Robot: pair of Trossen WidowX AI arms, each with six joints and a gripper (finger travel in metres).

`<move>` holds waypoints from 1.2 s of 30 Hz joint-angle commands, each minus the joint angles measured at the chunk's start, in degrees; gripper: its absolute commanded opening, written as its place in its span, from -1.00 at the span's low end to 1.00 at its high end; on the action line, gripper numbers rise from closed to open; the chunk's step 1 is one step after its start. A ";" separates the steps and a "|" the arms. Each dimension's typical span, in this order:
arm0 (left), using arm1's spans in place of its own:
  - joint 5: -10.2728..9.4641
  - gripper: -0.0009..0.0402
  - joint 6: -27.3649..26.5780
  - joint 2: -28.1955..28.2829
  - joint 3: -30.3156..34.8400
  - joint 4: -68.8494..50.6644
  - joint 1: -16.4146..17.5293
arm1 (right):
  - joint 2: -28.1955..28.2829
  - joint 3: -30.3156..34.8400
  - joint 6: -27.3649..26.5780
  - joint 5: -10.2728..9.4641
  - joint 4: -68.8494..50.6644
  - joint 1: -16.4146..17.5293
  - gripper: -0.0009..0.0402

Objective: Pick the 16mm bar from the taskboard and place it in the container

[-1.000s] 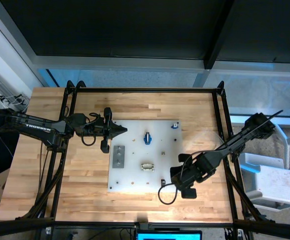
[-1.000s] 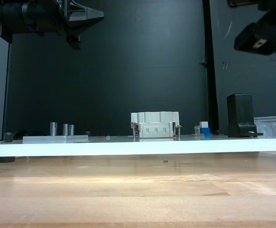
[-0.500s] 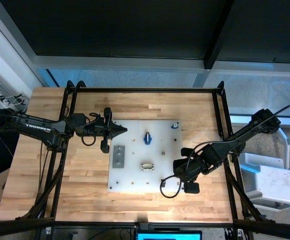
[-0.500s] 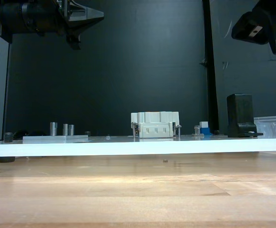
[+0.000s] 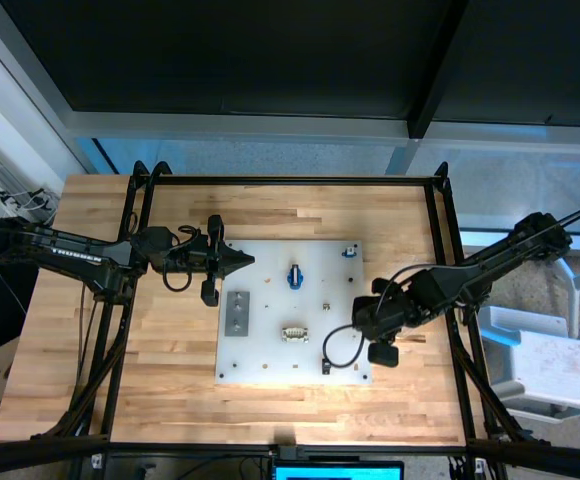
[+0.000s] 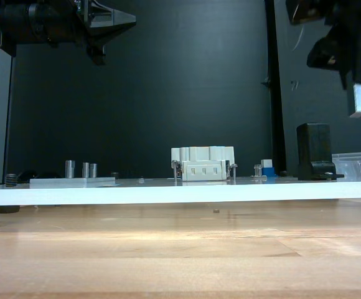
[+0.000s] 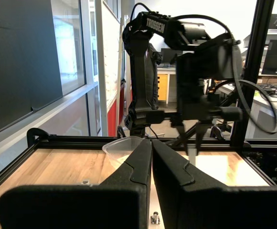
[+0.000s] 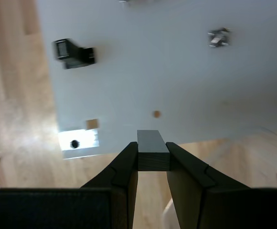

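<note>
Bar (image 6: 359, 99), grey, in right gripper (image 8: 152, 150), left gripper (image 7: 151, 143) aloft

Even overhead light washes the taskboard (image 5: 270, 340) pale. From table level the left gripper (image 6: 127, 22), pressed closed high above its far left corner, reads as a black silhouette on a dark backdrop, with the foreground wood soft. Over the taskboard's near right corner the right gripper (image 8: 153, 157) clamps the 16mm bar (image 8: 152, 143): grey face lit, fingers blurred, glare burning out that corner.
</note>
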 commanded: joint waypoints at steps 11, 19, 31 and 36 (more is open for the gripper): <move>0.00 -0.96 0.00 0.02 0.00 0.00 0.00 | -8.41 -9.51 3.63 -0.07 -1.05 -7.78 -0.88; 0.00 -0.96 0.00 0.00 0.00 0.00 0.02 | -13.68 -15.10 5.99 -0.09 -4.20 -11.10 -0.88; 0.00 -0.96 0.00 0.02 0.00 0.00 0.02 | -19.67 -20.55 9.29 -0.09 -6.56 -13.40 -0.88; 0.00 -0.96 0.00 0.00 0.00 0.00 0.00 | -20.09 -20.85 9.68 -0.15 -7.67 -13.86 -0.88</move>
